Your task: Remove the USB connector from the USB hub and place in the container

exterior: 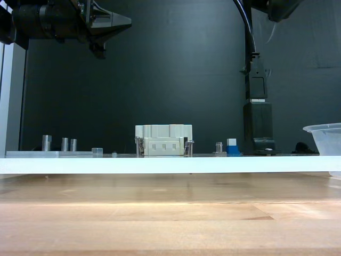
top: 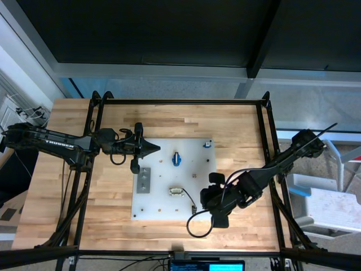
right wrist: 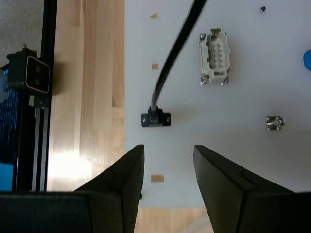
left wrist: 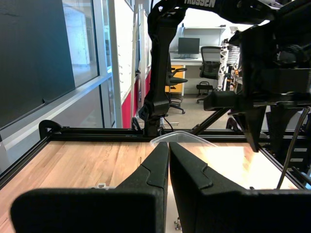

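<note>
Right gripper (right wrist: 168,148) spread, empty, lower right of high view; connector (right wrist: 155,117) just beyond tips. Left gripper (left wrist: 168,145) pinched, empty, centre-left.

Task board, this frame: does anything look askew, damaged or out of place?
Nothing stands out. The USB connector sits plugged upright in the small black hub on the white board, with the open right gripper above it. The shut left gripper hovers over the board's far-left part. The container stands upright off to the right.
</note>
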{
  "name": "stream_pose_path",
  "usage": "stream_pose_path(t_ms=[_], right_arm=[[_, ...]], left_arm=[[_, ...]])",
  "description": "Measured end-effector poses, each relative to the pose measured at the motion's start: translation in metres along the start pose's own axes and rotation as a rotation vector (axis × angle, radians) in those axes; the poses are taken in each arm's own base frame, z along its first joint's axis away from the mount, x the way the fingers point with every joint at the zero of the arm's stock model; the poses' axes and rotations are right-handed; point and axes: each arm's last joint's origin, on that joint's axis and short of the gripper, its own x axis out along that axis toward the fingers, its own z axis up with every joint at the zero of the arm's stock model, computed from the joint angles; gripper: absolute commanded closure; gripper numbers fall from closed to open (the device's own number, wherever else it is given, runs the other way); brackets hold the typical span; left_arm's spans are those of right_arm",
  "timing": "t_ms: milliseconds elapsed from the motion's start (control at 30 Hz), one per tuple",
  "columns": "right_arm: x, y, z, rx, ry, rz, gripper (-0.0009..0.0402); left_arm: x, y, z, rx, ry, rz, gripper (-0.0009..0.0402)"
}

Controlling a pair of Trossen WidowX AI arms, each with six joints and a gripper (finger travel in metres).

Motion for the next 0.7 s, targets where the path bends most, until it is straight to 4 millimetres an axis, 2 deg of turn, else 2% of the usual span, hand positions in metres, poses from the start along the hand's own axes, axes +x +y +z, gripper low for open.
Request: stream_pose_path(t_ms=[700], right_arm=[[0.035, 0.014, 0.005, 0.0, 0.016, -0.015, 0.0254]], left_arm=[[0.0, 0.0, 0.0, 0.0, 0.0, 0.0, 0.0392]])
